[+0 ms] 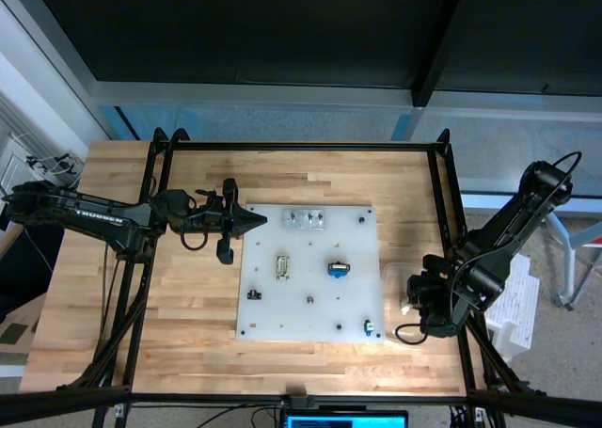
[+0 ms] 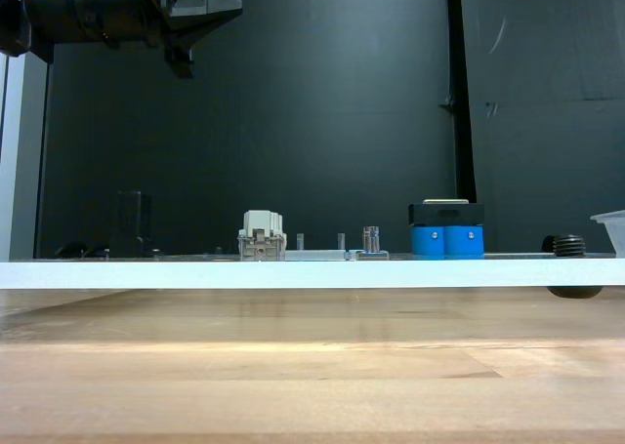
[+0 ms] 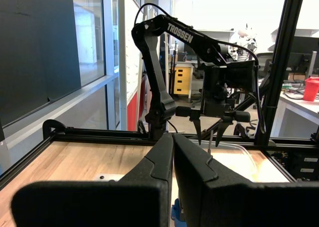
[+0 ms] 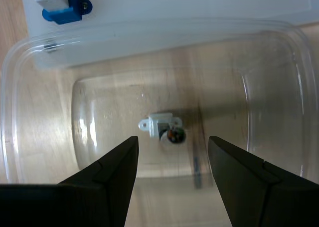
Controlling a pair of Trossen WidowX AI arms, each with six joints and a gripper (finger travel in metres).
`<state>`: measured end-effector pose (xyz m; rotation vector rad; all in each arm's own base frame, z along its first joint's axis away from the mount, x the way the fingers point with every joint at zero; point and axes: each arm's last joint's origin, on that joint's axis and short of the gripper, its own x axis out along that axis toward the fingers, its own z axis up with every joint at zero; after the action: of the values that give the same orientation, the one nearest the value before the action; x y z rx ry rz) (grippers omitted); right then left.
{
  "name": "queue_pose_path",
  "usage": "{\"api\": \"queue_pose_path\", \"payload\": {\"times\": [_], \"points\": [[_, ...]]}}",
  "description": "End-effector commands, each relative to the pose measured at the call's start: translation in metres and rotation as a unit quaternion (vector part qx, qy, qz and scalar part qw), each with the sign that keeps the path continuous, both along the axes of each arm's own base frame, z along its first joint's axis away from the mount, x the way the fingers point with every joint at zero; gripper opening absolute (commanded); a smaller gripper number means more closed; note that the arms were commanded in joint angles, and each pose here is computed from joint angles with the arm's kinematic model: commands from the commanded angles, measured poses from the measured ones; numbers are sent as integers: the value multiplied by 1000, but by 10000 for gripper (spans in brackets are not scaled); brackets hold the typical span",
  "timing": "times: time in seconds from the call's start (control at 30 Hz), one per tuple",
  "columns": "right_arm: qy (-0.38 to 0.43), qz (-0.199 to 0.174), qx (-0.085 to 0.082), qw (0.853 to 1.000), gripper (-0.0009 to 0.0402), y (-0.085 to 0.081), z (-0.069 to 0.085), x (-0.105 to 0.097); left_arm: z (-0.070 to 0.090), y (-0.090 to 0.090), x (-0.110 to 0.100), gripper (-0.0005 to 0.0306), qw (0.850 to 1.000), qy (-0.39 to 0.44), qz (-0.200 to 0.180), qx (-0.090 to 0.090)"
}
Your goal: Pick the RJ45 connector and install on taskboard
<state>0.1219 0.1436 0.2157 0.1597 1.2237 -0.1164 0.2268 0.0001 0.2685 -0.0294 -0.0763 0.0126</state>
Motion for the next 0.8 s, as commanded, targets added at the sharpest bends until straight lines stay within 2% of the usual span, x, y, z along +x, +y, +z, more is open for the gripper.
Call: {"api": "queue_pose_path", "payload": {"times": [0.03,0.27,0.4,0.8], "points": [[-1,-1,1,1000,194,-1,-6,0,0,0,0,0,1000,0,0,0],[-2,-1,1,1000,194,-2,-12,-1,0,0,0,0,1000,0,0,0],[-8,-1,7,1000,193,-1,-19,-1,0,0,0,0,1000,0,0,0],[-11,-1,-6,1000,192,0,-28,1,0,0,0,0,1000,0,0,0]]}}
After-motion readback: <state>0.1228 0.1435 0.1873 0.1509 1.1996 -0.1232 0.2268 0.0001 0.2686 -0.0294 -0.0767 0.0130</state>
